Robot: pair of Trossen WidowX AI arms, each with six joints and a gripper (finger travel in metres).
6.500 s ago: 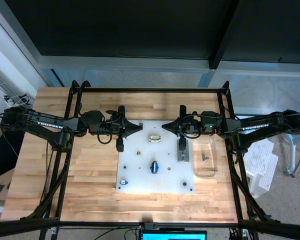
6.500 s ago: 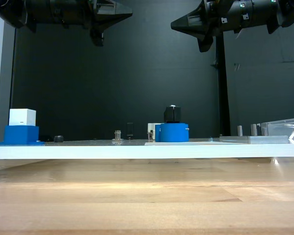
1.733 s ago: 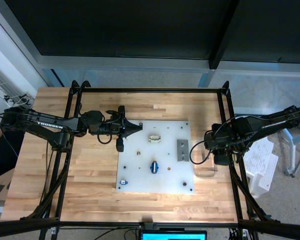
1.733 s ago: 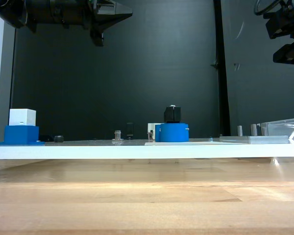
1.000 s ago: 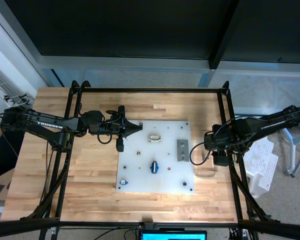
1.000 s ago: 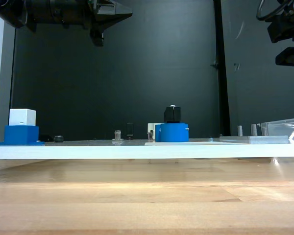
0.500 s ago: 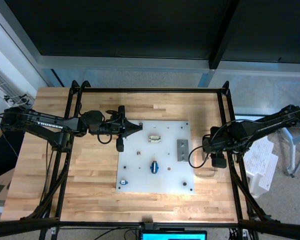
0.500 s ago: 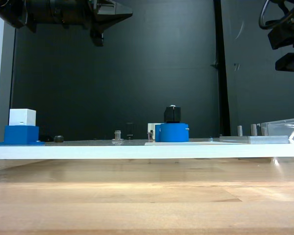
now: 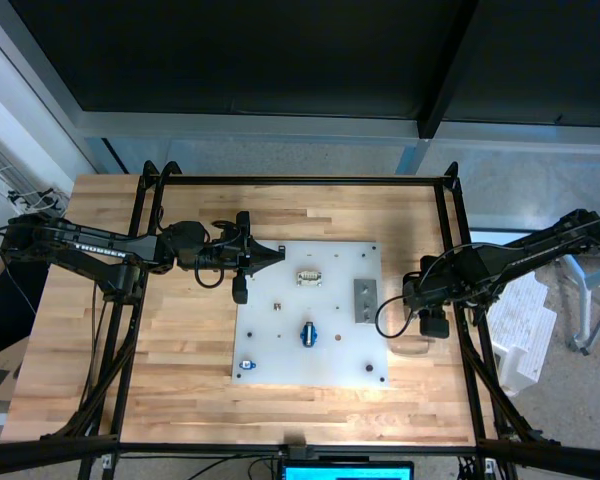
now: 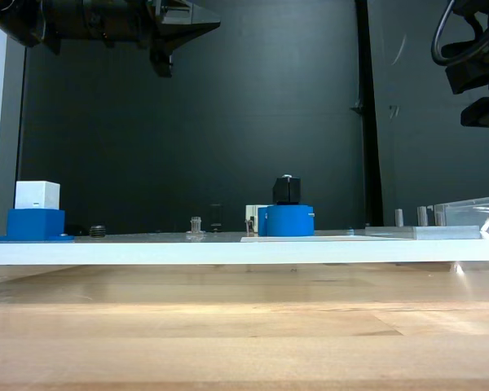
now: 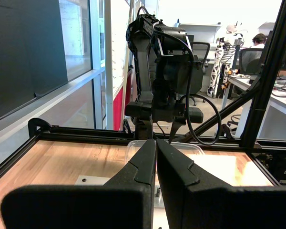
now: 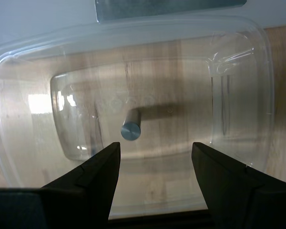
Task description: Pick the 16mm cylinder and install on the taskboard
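Note:
The 16mm cylinder [image 12: 130, 129], a short silvery peg, stands on end inside the clear plastic tray [image 12: 33, 95]. My right gripper [image 12: 155, 147] hangs open just above it, the peg a little off-centre toward one finger and touching neither. From above, the right gripper [image 9: 429, 322] covers the tray [image 9: 412, 349] beside the white taskboard [image 9: 280, 340], and the arm hides the peg. The left gripper [image 9: 276, 251] hovers shut over the board's far left edge, holding nothing; its fingers [image 11: 145, 162] press together.
The board carries a grey metal block [image 9: 364, 299] next to the tray, a blue connector [image 9: 307, 334] and a beige socket [image 9: 308, 277]. The block's edge [image 12: 167, 7] lies just beyond the tray rim. A black frame surrounds the table.
The right arm swung off the board and out over the tray, gripper pointing down. In the last second it edged slightly toward the board. The left arm stayed still.

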